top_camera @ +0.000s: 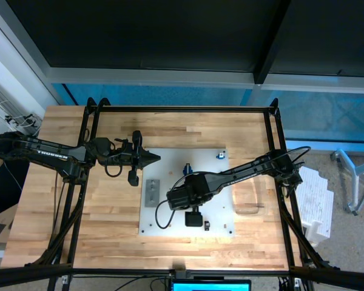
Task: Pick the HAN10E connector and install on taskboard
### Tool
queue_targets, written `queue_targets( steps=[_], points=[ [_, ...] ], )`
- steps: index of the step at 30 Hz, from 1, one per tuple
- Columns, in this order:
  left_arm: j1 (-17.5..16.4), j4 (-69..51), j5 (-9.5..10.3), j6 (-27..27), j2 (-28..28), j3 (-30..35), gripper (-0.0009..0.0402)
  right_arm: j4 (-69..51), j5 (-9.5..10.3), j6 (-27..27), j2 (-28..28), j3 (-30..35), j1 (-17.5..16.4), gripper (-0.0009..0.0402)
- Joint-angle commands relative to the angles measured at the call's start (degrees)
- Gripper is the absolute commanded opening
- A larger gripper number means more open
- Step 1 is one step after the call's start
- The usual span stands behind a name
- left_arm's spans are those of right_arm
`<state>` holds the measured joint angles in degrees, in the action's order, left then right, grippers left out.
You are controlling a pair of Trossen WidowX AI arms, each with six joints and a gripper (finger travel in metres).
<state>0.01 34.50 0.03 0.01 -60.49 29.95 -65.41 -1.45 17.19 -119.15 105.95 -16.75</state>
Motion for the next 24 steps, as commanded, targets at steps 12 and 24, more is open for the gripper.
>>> queue_targets(
  steps=[12,24],
  points=[
    [0.0,0.0,-0.02,0.0,0.0,0.0,0.0001,-1.5,-0.37,-5.9,13.3,-4.6,4.2,0.0265],
    [0.0,0.0,-0.02,0.0,0.0,0.0,0.0001,1.5,-0.5,-10.7,24.2,-11.8,11.8,0.0189]
  ],
)
